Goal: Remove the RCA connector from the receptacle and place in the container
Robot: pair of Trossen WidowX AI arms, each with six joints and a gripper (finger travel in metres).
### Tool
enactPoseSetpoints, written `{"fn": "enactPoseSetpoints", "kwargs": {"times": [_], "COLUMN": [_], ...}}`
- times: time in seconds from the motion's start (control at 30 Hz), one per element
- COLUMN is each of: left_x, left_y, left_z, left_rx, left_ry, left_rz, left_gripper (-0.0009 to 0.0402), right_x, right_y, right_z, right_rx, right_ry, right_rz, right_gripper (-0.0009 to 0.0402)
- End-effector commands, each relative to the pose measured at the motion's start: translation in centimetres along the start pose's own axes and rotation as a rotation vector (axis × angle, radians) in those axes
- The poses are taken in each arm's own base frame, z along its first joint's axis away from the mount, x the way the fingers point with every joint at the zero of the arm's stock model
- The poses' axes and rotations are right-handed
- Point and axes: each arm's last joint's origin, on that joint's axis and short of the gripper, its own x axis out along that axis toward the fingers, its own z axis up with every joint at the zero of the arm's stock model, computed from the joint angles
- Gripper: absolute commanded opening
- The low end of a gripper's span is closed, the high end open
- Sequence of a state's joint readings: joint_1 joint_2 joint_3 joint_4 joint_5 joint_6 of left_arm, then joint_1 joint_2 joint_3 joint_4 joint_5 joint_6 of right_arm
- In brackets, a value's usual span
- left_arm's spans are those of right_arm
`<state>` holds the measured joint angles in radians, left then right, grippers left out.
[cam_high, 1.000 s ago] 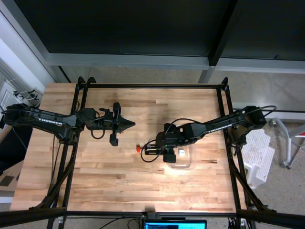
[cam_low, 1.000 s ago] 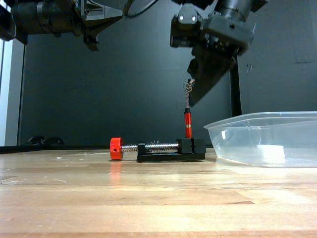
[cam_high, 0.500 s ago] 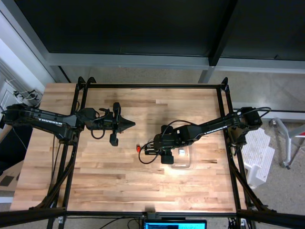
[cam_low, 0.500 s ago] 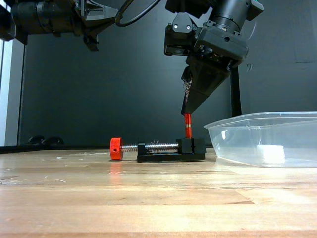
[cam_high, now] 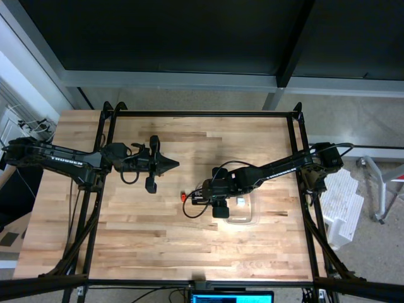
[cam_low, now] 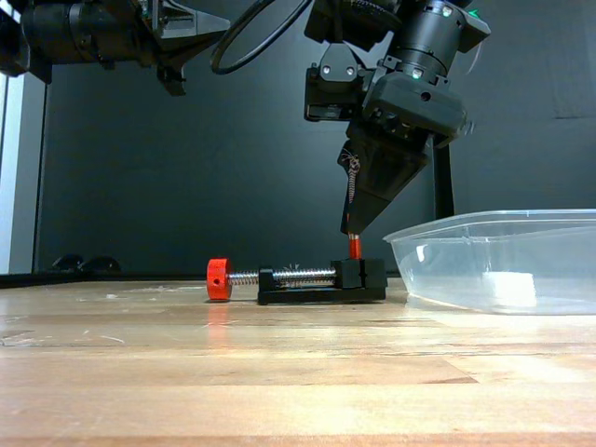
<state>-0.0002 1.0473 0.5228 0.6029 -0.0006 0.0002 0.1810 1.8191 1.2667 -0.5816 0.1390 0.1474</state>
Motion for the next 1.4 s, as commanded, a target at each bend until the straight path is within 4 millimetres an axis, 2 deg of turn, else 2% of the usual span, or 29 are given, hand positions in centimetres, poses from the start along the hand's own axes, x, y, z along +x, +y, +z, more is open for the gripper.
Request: {"fn": "enactPoseSetpoints", "kwargs": {"times": [0.03, 0.37, 0.73, 1.13, 1.4], "left_x": [0.0, 0.0, 0.0, 0.0, 0.0], "left_y": [0.0, 0.0, 0.0, 0.0, 0.0], "left_z": [0.0, 0.0, 0.0, 0.0, 0.0], "left_rx": [0.0, 0.0, 0.0, 0.0, 0.0], "left_ry": [0.0, 0.0, 0.0, 0.0, 0.0], "left_rz": [0.0, 0.0, 0.0, 0.0, 0.0], "left_gripper": [0.0, 0.0, 0.0, 0.0, 0.0], "right_x": [0.0, 0.0, -0.2, -1.7, -4.0], "right_y": [0.0, -0.1, -0.1, -0.3, -0.7], "right_z": [0.0, 0.0, 0.0, 0.3, 0.2], "right_rx": [0.001, 0.001, 0.001, 0.005, 0.01], "right_ry": [0.0, -0.003, -0.006, -0.045, -0.078], "right_rz": [-0.002, -0.01, -0.01, -0.013, -0.008], "right_gripper": [0.0144, 0.0067, 0.0008, 0.0002, 0.0002]}}
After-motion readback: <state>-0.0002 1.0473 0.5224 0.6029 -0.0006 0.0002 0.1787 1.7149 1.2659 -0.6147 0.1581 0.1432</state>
